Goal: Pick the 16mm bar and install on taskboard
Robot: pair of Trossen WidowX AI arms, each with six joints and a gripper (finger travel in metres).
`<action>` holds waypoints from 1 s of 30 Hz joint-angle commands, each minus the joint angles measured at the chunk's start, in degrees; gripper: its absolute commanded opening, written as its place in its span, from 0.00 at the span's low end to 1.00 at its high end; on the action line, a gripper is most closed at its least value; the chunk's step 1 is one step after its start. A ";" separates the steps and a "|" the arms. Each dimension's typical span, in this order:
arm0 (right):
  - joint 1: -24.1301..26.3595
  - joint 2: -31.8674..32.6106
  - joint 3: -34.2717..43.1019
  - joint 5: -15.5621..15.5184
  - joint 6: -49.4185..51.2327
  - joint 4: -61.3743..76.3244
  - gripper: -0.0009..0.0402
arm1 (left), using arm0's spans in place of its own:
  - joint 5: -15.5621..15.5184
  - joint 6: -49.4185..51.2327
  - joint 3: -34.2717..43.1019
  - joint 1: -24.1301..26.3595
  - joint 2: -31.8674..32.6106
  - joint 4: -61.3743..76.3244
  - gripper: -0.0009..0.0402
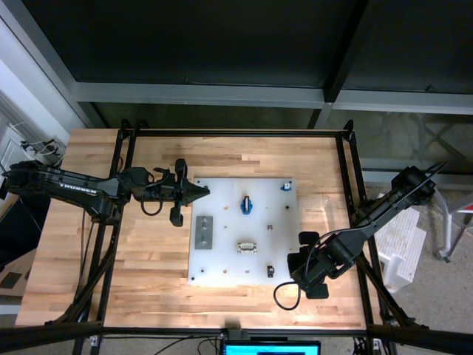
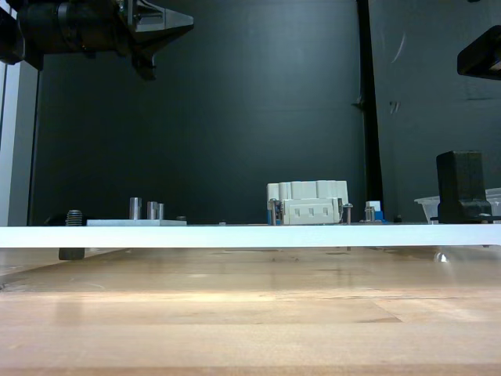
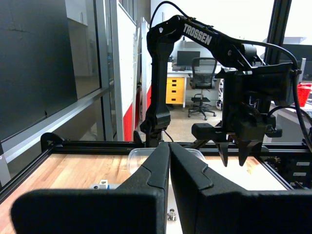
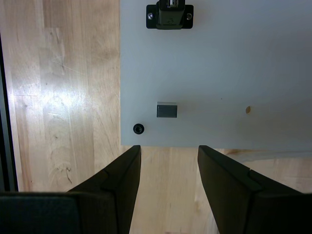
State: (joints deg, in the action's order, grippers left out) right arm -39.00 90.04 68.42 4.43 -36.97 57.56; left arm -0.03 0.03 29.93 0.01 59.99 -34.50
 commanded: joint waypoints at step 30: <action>10.43 -14.38 -5.70 8.59 15.93 -6.95 0.02 | 0.02 -0.02 0.02 0.00 0.00 0.00 0.02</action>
State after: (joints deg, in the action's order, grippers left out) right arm -29.56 76.71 63.13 11.79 -23.00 51.44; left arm -0.03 0.01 29.95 0.01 59.96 -34.50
